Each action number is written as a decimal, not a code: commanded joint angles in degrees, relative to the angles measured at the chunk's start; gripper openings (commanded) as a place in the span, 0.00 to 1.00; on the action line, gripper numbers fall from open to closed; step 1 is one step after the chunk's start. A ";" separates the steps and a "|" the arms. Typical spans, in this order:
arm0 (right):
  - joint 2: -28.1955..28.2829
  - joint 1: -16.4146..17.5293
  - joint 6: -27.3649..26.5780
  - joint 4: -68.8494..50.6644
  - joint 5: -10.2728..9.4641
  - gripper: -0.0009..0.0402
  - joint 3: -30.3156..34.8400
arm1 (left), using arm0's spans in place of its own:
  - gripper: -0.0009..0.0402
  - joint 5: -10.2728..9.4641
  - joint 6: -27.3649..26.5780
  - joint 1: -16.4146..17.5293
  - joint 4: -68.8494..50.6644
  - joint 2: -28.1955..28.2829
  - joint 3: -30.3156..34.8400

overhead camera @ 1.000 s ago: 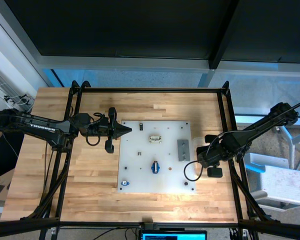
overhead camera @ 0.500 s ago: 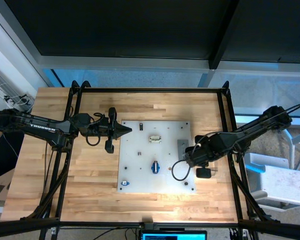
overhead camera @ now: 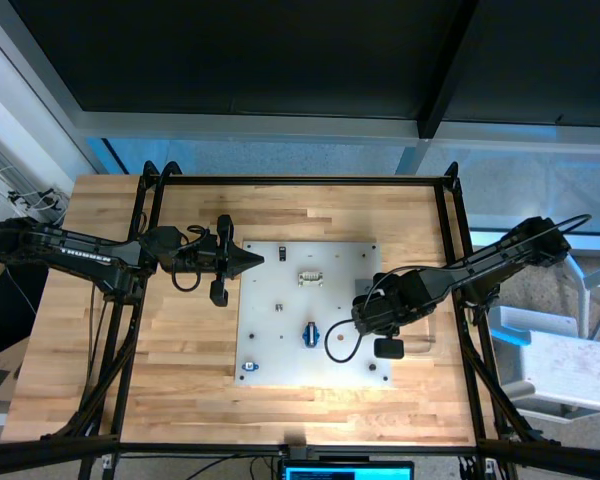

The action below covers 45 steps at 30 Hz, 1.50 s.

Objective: Pick the 16mm cylinder and place it in the taskboard

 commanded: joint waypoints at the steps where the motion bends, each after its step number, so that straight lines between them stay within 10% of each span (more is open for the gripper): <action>1: 1.33 -0.28 -0.39 0.26 0.02 0.13 1.20 | 0.02 0.00 0.02 0.02 0.02 0.02 0.00; 45: 16.50 -2.89 -3.56 4.59 -0.48 0.13 13.27 | 0.02 0.00 0.02 0.02 0.02 0.02 0.00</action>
